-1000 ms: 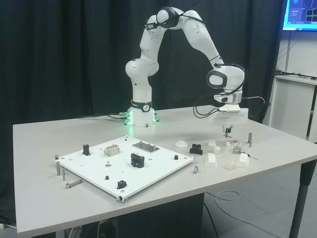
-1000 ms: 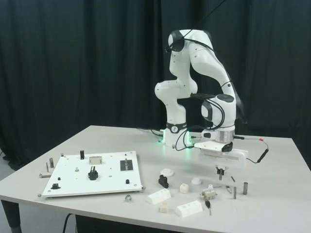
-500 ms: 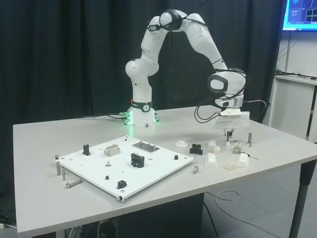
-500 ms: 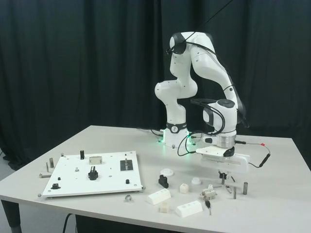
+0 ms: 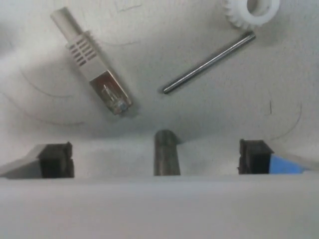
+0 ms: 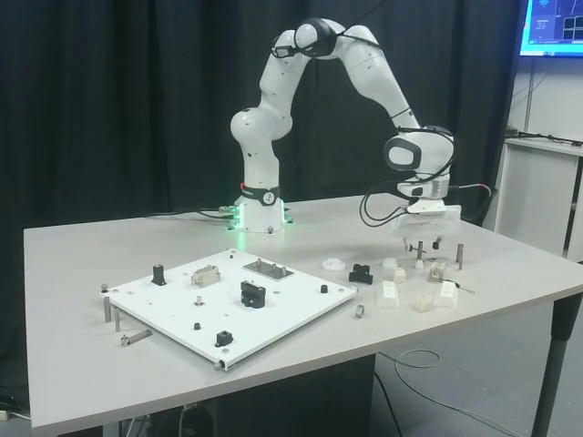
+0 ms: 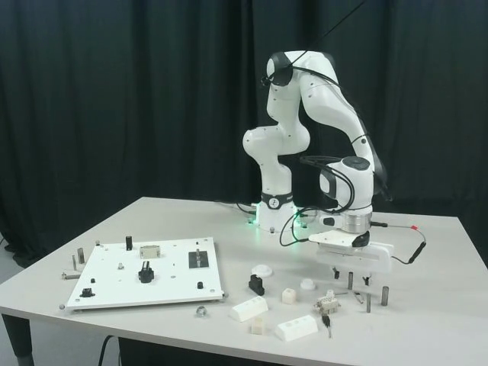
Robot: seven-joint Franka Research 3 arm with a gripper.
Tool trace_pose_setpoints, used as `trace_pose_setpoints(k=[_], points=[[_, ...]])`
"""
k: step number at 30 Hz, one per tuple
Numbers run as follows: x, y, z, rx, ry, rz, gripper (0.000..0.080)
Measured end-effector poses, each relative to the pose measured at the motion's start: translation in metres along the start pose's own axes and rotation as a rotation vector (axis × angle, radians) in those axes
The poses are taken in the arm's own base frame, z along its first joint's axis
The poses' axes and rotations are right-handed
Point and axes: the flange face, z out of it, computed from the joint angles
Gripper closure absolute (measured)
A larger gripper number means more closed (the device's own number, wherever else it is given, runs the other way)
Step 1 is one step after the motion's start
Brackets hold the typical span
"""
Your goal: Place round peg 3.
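- The tool (image 5: 160, 158) stands open, fingers spread at either side of the upright round peg (image 5: 166, 152).
- Peg stands on the worktop (image 7: 427, 305); a network plug (image 5: 92, 69) lies at its 11 o'clock in the wrist view.

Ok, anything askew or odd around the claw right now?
Nothing alarming: the peg stands upright between the open claw fingers. A thin rod and a cable plug lie loose and slanted on the table nearby.

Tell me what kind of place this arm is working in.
Probably a robotics lab: a black curtain backs the grey table, a white assembly board carries fixtures, and a wall screen glows behind the Franka arm.
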Motion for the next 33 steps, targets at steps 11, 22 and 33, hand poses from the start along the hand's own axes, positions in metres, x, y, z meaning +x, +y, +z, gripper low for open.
trace_pose_setpoints(k=[11, 22, 33], points=[[0.009, -0.005, -0.014, -0.02, -0.005, 0.016, 0.0009], [0.028, -0.009, -0.039, -0.03, -0.008, 0.017, 0.0003], [0.053, -0.01, -0.058, -0.034, -0.003, 0.015, 0.0003]])
